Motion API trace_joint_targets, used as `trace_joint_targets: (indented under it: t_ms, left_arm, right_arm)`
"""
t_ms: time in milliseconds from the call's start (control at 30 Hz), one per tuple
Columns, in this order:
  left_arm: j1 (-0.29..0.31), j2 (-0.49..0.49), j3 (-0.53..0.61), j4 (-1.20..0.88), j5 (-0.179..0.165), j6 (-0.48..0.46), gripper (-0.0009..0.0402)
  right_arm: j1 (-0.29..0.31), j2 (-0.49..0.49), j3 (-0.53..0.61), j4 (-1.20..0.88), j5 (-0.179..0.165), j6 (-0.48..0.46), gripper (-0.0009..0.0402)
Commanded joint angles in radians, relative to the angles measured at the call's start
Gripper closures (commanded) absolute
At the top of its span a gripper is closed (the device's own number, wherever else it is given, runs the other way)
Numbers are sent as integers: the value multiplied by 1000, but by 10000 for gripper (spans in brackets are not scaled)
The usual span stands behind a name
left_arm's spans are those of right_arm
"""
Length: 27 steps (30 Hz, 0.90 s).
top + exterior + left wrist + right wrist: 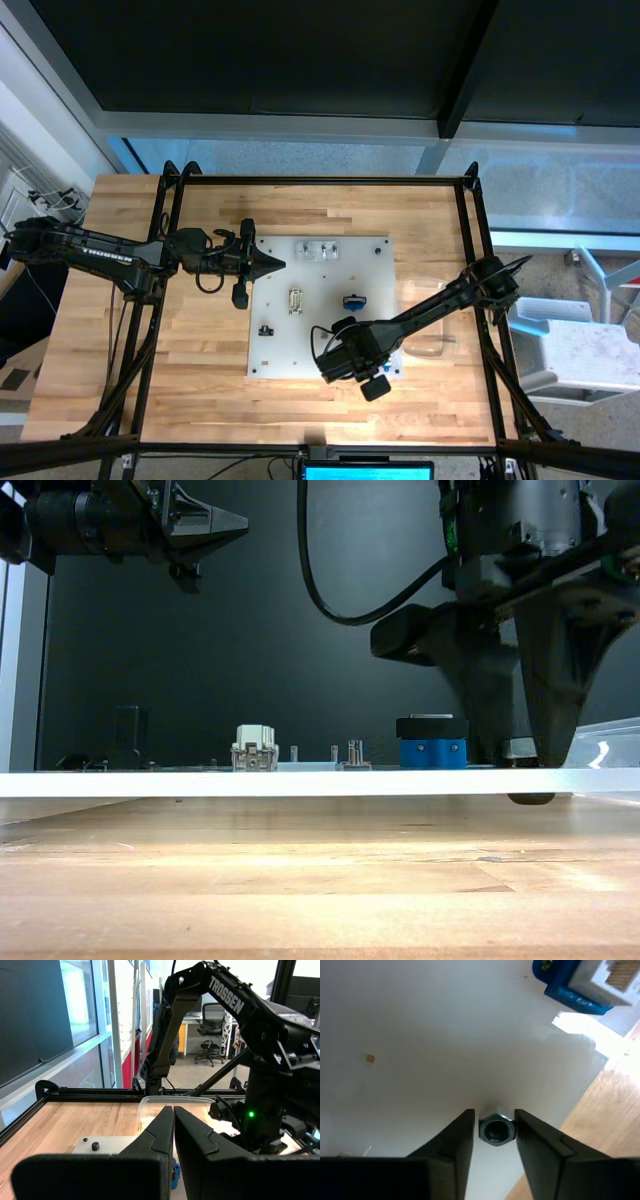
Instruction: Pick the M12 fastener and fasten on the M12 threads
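At the white board's (300, 345) five o'clock corner, the right gripper (494, 1113) stands low, its fingers slightly parted astride the M12 fastener (496, 1131), likely to free it on the M12 threads. Whether it sits on them cannot be told. The left gripper (173, 1110), closed, hangs at ten o'clock, out of the way.

The board (300, 345) lies on the desk (130, 330), a tray (440, 352) just right of it. The right gripper (494, 1114) stands at the board's near right edge, jaws slightly apart around the nut (495, 1130); the left gripper (275, 265) hangs over its left edge, jaws together
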Motion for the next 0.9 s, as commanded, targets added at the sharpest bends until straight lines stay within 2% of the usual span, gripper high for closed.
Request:
trace_joint_targets:
  t_ms: [33,200,433,533,667,800,900]
  left_arm:
    - [0,0,0,0,0,0,393]
    - [0,0,0,0,0,0,393]
    - [0,0,0,0,0,0,393]
    - [0,0,0,0,0,0,393]
    - [0,0,0,0,0,0,393]
    - [0,0,0,0,0,0,393]
    - [0,0,0,0,0,0,393]
  right_arm:
    - [3,-6,3,4,-3,3,234]
    - [4,-18,3,5,-4,6,214]
    - [5,-79,3,4,-10,2,212]
    - [5,-112,3,0,-10,-43,213]
    - [5,-148,3,-5,-8,-203,212]
    - [3,-161,3,-66,28,-481,212]
    - [3,-161,3,-111,27,-635,212]
